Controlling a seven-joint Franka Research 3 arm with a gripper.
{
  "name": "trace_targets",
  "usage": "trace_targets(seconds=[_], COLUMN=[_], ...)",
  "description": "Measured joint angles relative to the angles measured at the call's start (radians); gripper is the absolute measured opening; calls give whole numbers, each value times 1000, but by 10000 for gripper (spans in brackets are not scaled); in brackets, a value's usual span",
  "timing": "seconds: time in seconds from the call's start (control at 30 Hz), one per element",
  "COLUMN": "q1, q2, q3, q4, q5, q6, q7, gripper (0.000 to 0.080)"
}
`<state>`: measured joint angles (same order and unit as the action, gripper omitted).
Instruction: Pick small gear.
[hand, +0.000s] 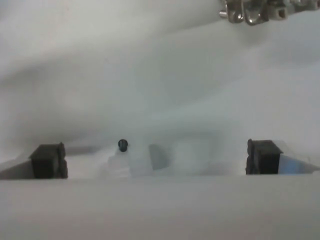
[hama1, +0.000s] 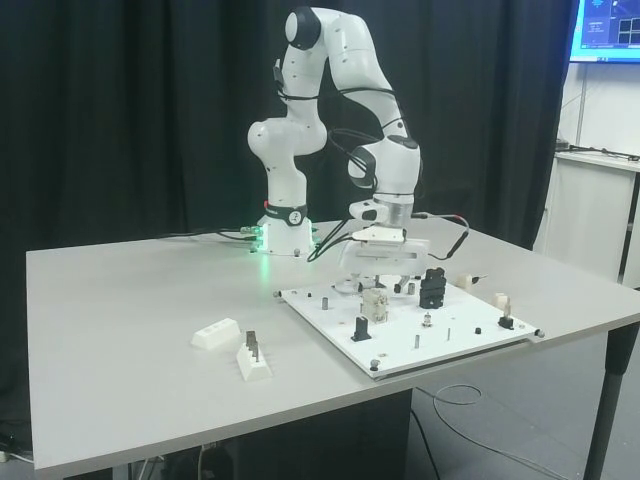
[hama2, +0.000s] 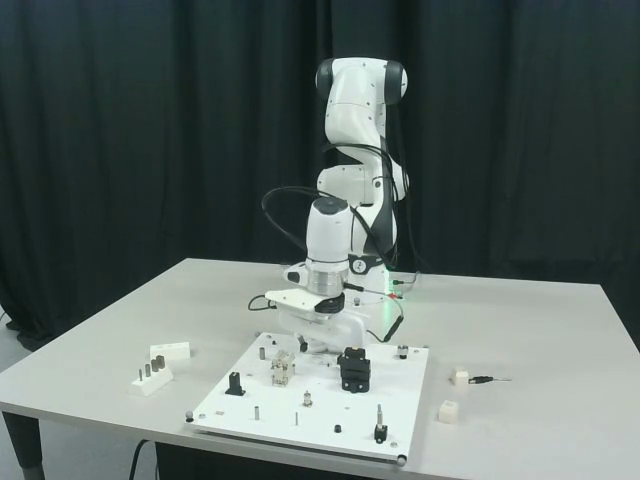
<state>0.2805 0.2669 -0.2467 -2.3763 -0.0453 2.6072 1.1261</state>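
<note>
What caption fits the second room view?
White arm lowers its gripper over the white board on the grey table.

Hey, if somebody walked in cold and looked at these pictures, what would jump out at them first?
The white arm against the black curtain, bent down so its gripper hangs low over the white board near the table's front edge. Next, the green light at the arm's base, then the black block standing on the board beside the gripper.
</note>
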Motion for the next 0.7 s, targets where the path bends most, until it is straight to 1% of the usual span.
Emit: trace_targets(seconds=[0.17,0.2,0.37,0.4,0.67,0.7], q1=[0,0,-1,-1,-3,-4], q2=[4,4,6,7,9,9], q3=[0,0,0,0,0,0], q4=[0,0,0,0,0,0], q5=[0,0,0,0,0,0], q6=[0,0,-6,-7,-13,-13], q7=[-19,-27,-65,-67,-82,-83], gripper=[800,687,687,524,524,200])
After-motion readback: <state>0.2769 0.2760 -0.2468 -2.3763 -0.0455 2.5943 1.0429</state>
